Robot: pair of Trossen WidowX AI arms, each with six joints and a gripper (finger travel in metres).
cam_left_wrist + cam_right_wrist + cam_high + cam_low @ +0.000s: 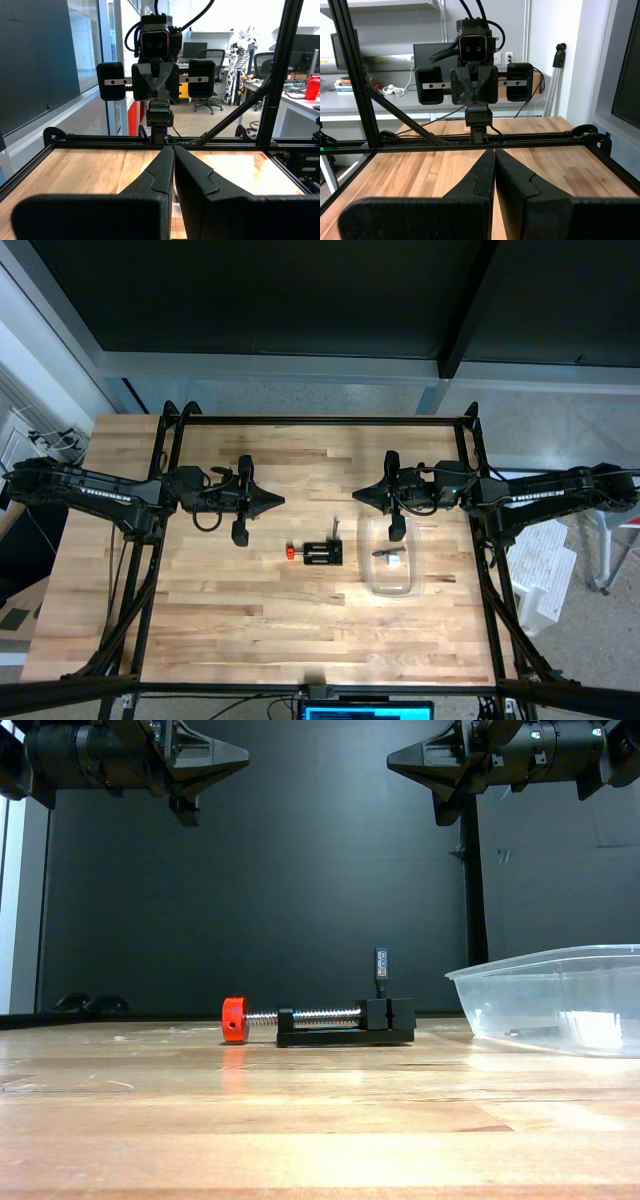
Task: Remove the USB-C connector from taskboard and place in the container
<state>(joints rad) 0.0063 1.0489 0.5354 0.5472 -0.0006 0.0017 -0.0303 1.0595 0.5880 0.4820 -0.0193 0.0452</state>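
Left hand and right hand closed, empty, aloft, facing; taskboard near container below.

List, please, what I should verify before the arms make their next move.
Left gripper parked high, left of centre, fingers shut: ok.
Right gripper parked high, right of centre, fingers shut: ok.
Black block-like fixture with red-orange knob flat on the table: ok.
Clear plastic rectangular tub right of fixture, not touching: ok.
Connector removed: cannot tell; a tiny dark grey piece lies in the tub beside a small white cube, yet a slim upright piece stands in the fixture.
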